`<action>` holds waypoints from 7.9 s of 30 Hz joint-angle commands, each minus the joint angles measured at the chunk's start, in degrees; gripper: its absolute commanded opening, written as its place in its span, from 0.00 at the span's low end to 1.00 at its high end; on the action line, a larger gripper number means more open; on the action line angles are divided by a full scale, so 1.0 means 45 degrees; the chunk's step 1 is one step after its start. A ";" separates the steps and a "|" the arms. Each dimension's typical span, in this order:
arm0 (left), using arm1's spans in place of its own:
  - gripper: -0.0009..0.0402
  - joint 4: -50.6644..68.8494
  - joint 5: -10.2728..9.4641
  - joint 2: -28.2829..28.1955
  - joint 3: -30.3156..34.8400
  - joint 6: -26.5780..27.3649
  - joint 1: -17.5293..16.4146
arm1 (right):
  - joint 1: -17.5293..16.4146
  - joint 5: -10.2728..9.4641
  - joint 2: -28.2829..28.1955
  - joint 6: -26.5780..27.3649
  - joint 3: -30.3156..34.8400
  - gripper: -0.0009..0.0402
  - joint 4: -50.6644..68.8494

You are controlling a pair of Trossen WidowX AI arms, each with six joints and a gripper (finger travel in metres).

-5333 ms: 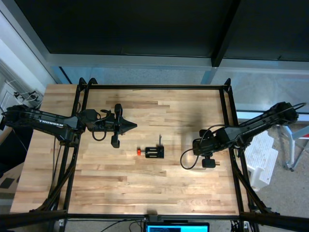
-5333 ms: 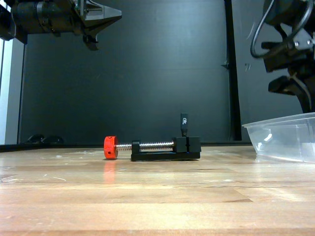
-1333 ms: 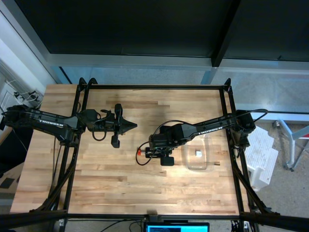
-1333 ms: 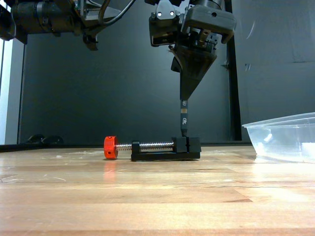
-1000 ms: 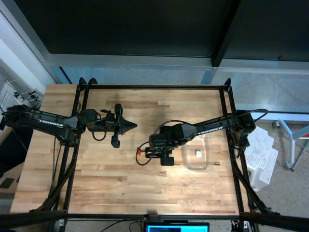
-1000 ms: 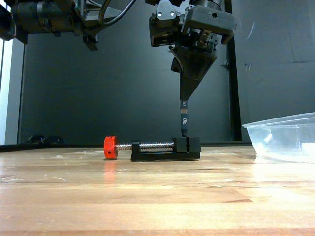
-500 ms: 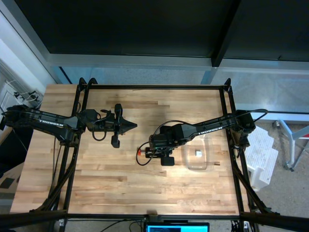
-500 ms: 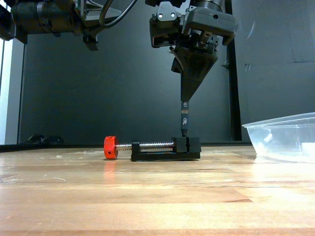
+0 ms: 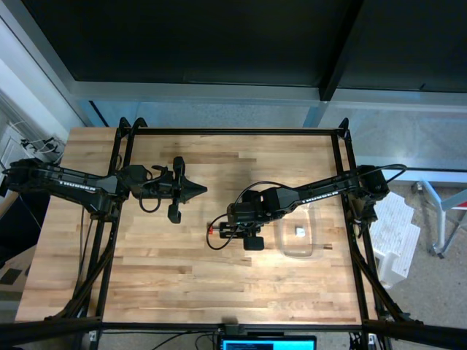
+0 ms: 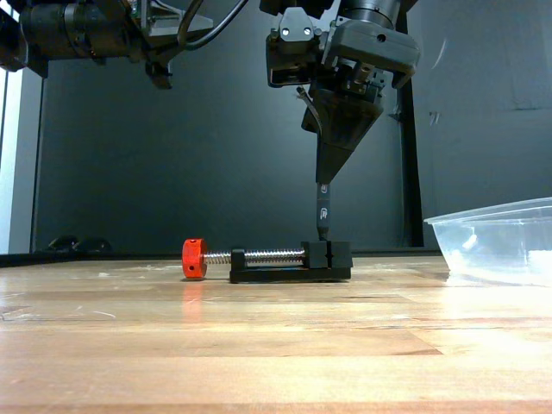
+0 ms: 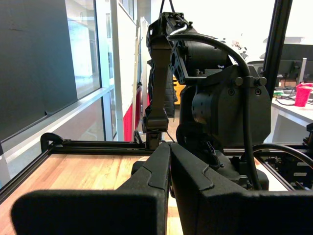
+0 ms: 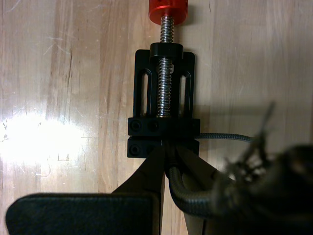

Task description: Pick the USB-C connector and install on taskboard

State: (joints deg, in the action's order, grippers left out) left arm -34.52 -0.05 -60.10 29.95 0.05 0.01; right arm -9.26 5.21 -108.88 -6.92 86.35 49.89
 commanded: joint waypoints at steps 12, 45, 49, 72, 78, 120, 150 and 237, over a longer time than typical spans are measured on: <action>0.02 -0.0005 0.0005 -0.0005 0.0000 -0.0005 0.0000 | 0.0000 0.0180 -0.0049 0.0092 -0.0087 0.02 0.0049; 0.02 -0.0005 0.0005 0.0000 0.0000 -0.0005 0.0000 | 0.0000 0.0175 0.2127 0.0418 0.0005 0.52 0.0777; 0.02 0.0000 0.0005 -0.0005 0.0000 -0.0005 0.0000 | -0.0005 0.0175 0.2200 0.0427 0.0005 0.52 0.0772; 0.02 0.0000 0.0005 -0.0005 0.0000 -0.0005 -0.0005 | 0.1209 -0.0253 0.4964 0.1637 -0.1768 0.14 -0.1554; 0.02 0.0000 0.0005 -0.0005 0.0000 -0.0005 -0.0005 | 0.1894 -0.1117 0.6504 0.1583 -0.3755 0.03 -0.4750; 0.02 0.0000 0.0005 0.0000 0.0000 -0.0005 -0.0005 | 0.2336 -0.1404 1.0030 0.0321 -1.1249 0.02 -1.7753; 0.02 0.0000 0.0005 0.0000 0.0000 -0.0005 0.0000 | 0.2331 -0.1404 1.0025 0.0355 -1.1254 0.02 -1.7704; 0.02 -0.0005 0.0005 -0.0005 0.0000 -0.0005 0.0000 | 0.2331 -0.1404 1.0025 0.0355 -1.1254 0.02 -1.7699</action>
State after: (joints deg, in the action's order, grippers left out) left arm -34.52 -0.03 -60.10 29.95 0.05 0.01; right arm 1.26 -1.10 -63.75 -5.32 35.68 -29.76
